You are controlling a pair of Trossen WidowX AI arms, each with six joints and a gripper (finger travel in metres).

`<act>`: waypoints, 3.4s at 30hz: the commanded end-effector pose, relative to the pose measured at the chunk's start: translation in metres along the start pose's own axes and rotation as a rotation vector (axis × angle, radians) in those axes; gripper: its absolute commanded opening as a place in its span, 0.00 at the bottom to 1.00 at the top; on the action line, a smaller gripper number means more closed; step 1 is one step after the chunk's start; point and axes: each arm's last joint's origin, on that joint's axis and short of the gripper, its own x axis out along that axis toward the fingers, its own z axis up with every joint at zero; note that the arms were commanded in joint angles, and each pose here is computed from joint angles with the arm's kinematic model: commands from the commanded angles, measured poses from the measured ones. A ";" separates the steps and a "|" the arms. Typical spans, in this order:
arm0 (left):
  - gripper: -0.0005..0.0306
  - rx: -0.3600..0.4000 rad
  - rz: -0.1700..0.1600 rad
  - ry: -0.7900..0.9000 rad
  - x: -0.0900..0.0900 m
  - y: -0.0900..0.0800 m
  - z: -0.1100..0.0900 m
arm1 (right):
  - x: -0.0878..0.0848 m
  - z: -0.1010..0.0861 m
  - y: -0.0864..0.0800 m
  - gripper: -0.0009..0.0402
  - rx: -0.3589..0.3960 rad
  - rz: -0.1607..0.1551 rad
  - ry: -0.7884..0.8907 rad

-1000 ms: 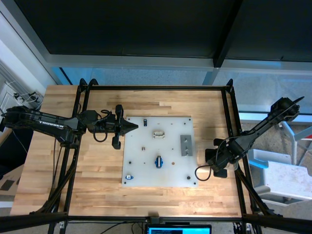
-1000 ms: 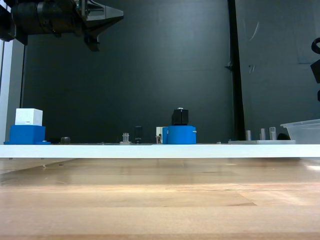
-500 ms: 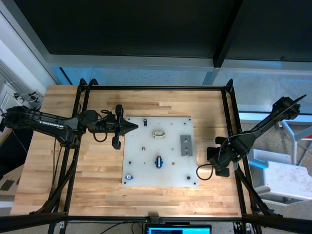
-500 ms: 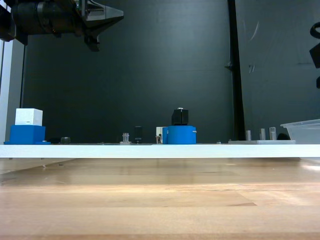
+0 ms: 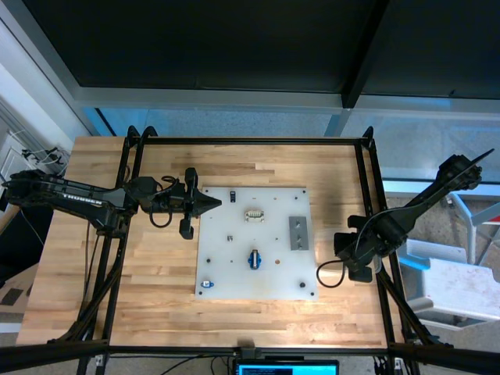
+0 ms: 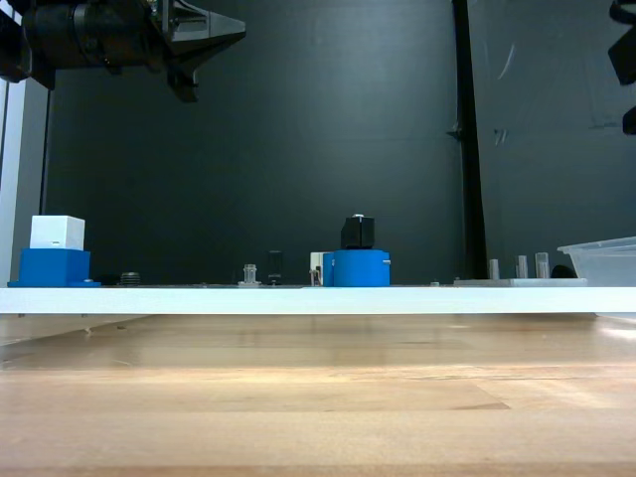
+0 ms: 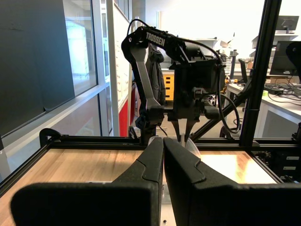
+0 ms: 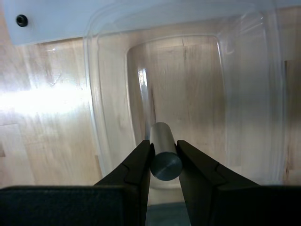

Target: Pick the 16mm cylinder and place it in the taskboard

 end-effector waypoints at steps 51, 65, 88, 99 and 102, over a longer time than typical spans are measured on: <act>0.02 0.000 0.000 0.000 0.000 0.000 0.000 | 0.007 0.087 0.019 0.04 -0.030 -0.037 -0.005; 0.02 0.000 0.000 0.000 0.000 0.000 0.000 | 0.017 0.126 0.023 0.04 -0.059 -0.046 0.010; 0.02 0.000 0.000 0.000 0.000 0.000 0.000 | 0.044 0.179 0.025 0.04 -0.076 -0.038 0.011; 0.02 0.000 0.000 0.000 0.000 0.000 0.000 | 0.048 0.188 0.028 0.04 -0.075 -0.025 -0.026; 0.02 0.000 0.000 0.000 0.000 0.000 0.000 | 0.048 0.188 0.028 0.04 -0.075 -0.024 -0.028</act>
